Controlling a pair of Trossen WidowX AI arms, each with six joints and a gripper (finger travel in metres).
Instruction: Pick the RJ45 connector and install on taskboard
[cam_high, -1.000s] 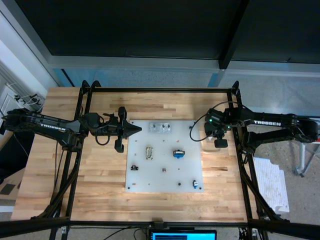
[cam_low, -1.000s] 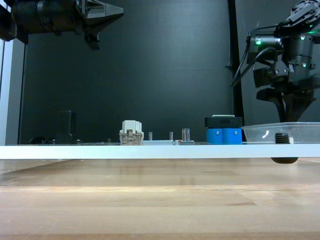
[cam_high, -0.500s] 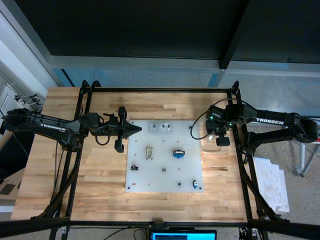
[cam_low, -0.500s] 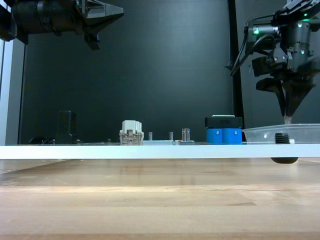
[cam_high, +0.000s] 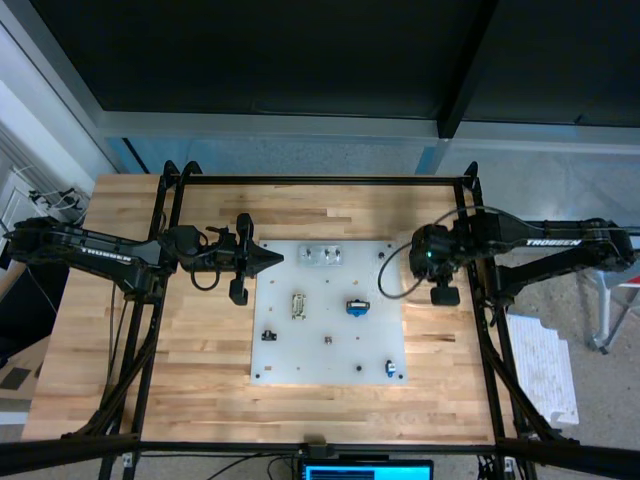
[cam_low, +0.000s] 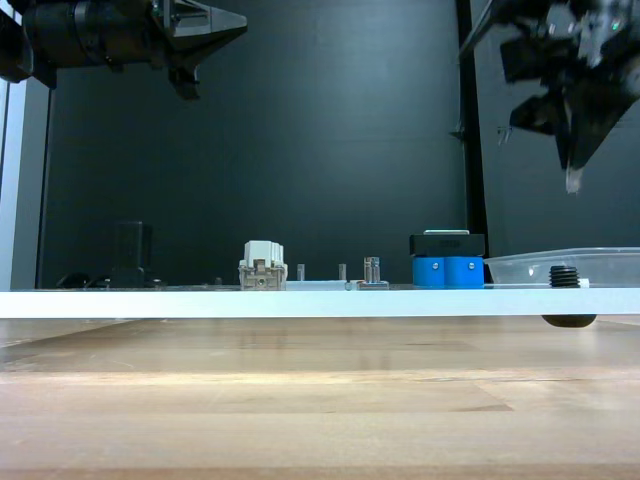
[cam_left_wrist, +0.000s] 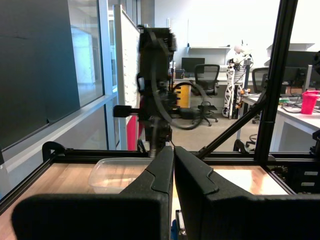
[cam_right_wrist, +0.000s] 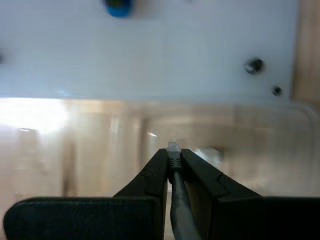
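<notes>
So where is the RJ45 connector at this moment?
In the right wrist view, the RJ45 connector is pinched in the right gripper, above the clear tray beside the taskboard's right edge; the left gripper hovers over its far-left corner.

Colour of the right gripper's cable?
Black cable, best in right wrist view; right gripper over tray, left gripper hangs high.

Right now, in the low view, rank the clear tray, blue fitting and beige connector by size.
1. Clear tray
2. Blue fitting
3. Beige connector
The right gripper holds the RJ45 connector above the tray; the left gripper hangs shut, high left.
</notes>
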